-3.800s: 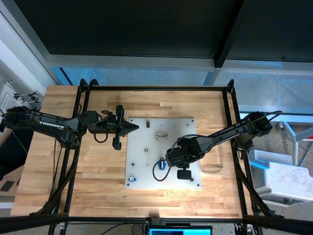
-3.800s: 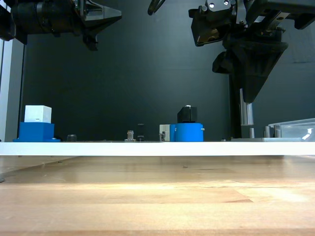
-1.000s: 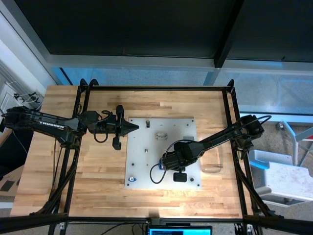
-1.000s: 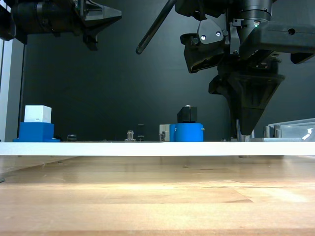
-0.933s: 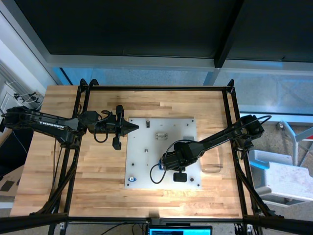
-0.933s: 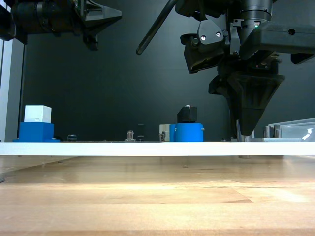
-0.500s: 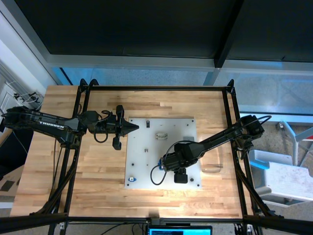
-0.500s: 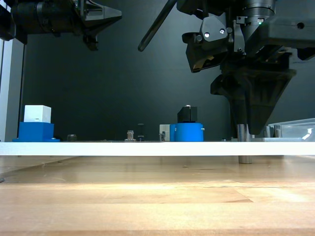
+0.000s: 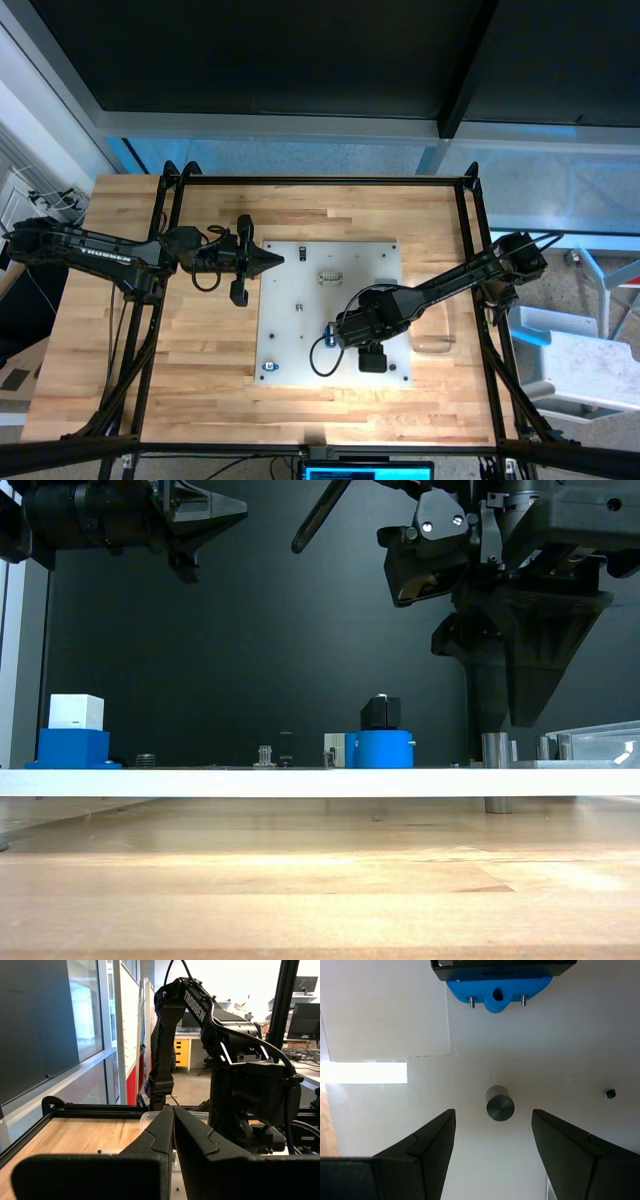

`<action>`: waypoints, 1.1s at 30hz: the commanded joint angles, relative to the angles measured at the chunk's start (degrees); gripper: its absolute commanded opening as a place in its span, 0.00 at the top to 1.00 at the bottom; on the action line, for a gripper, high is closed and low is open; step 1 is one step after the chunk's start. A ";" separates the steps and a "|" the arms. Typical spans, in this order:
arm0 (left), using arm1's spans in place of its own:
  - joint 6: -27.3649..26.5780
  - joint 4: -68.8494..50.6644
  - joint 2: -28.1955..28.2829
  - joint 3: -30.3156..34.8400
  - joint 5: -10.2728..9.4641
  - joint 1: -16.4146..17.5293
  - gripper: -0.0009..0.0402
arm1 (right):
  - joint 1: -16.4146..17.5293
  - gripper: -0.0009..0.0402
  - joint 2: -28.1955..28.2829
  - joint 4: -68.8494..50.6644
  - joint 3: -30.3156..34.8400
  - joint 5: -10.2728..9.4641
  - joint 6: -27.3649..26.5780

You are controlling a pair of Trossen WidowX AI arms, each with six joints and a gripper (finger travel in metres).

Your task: Pick the 16mm cylinder and place it in the taskboard

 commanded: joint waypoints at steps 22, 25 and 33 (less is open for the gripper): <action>0.00 0.02 0.00 0.02 0.00 0.00 0.98 | 0.24 0.43 -8.61 -5.18 -0.02 0.00 -0.46; 0.02 0.02 0.00 0.02 0.00 0.00 0.98 | 0.24 0.43 -8.63 -5.18 -0.02 0.00 -0.46; 0.02 0.02 0.00 0.02 0.00 0.00 0.98 | 0.24 0.43 -8.63 -4.98 -0.02 0.00 -0.46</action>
